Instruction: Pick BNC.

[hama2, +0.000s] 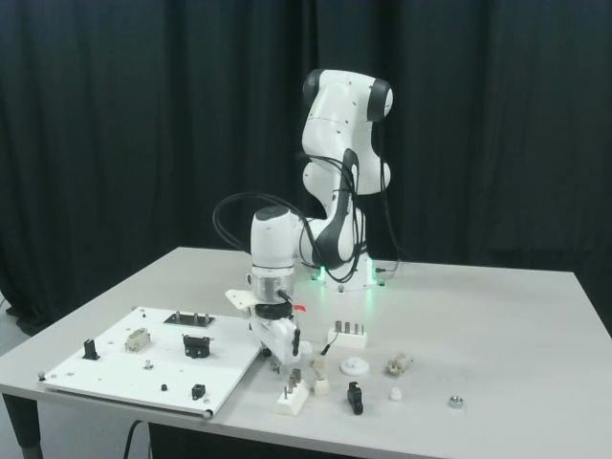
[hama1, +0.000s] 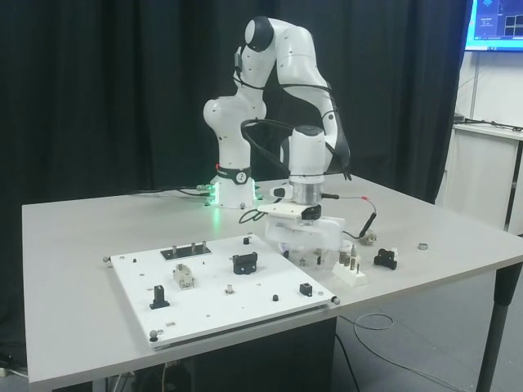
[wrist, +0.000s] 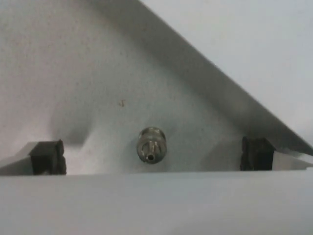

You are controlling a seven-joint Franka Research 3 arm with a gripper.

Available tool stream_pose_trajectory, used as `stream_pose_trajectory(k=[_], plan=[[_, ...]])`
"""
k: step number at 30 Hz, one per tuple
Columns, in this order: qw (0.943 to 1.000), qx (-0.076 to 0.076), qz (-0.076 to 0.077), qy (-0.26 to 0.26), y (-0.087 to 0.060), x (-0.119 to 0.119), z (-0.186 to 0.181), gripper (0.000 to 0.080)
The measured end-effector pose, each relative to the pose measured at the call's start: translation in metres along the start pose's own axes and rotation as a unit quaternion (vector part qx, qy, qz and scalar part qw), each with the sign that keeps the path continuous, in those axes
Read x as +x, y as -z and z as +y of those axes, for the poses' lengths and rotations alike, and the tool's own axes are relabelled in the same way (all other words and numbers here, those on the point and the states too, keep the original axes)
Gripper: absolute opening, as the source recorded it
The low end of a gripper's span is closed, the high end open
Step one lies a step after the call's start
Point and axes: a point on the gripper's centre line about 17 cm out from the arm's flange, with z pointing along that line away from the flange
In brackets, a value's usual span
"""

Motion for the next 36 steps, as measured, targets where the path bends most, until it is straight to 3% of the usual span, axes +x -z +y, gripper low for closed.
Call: stream_pose_trajectory(k=[18, 19, 25, 26, 30, 31, 36], plan=[[1.0000, -0.006, 0.000, 0.006, -0.0061, -0.0008, 0.0034, 0.0800], [0.9999, -0.007, 0.000, 0.011, -0.0064, -0.0009, 0.0036, 0.0531], [0.9997, -0.008, -0.001, 0.023, -0.0075, -0.0021, 0.0034, 0.0531], [0.9997, -0.008, -0.001, 0.023, -0.0077, -0.0024, 0.0033, 0.0370], [0.9997, -0.009, -0.002, 0.024, -0.0085, -0.0040, 0.0025, 0.0370], [0.9997, -0.009, -0.002, 0.025, -0.0085, -0.0042, 0.0022, 0.0164], [0.9996, -0.008, -0.002, 0.026, -0.0085, -0.0048, 0.0011, 0.0164]])
